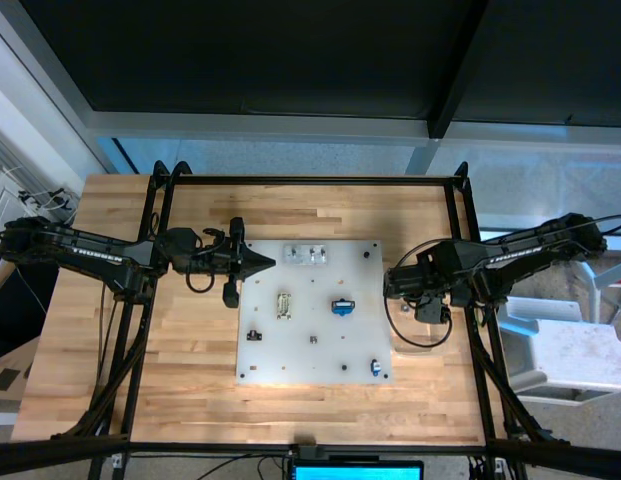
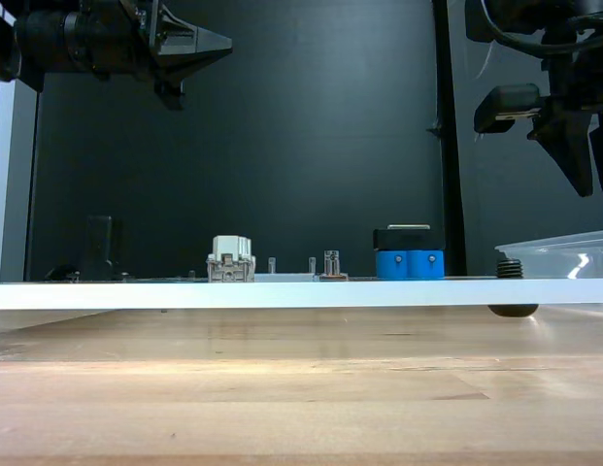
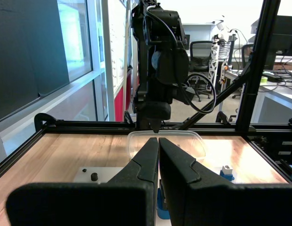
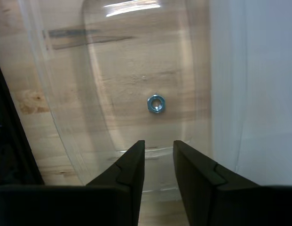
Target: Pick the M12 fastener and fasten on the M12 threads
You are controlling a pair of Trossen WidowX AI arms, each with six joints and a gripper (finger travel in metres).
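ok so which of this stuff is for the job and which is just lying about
Job: nut in clear tray; bare ribbed stud; right gripper, open above the tray.
Lying about: blue block; pale connector; left gripper, shut, at the left edge of the board.

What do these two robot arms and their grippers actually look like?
Both arms are matte black jointed segments with white Trossen lettering and looping black cables. Each ends in a gripper of two black wedge-shaped fingers tapering to a point: the left gripper over the left side of the white board, the right gripper above the clear tray.
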